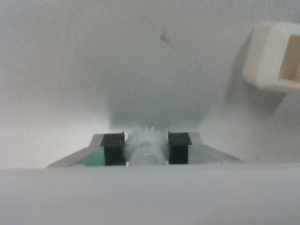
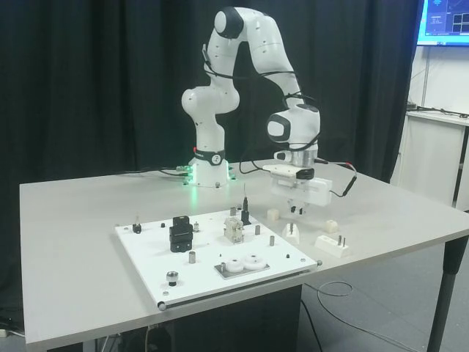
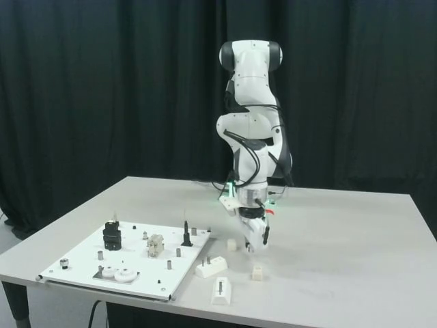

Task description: Insert small gear.

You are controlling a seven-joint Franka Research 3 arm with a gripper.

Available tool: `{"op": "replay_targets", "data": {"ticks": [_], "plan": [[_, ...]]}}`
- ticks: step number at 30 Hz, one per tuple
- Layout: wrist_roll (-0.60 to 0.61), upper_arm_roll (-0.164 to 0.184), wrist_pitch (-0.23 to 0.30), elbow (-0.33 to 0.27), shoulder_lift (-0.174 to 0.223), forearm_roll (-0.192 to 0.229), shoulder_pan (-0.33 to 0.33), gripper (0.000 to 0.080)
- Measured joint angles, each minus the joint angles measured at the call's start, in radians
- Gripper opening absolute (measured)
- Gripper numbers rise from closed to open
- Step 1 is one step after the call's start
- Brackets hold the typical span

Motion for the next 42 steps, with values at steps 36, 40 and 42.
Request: {"op": "replay_targets", "data": {"ticks": [36,40,42], "plan": [[-0.002,-0.026,-0.047,0.003,-0.043,0.000,0.000,0.0194],[-0.002,-0.026,-0.048,0.003,-0.044,0.000,0.000,0.0194],[-0.002,-0.026,-0.048,0.003,-0.044,0.000,0.000,0.0194]]}}
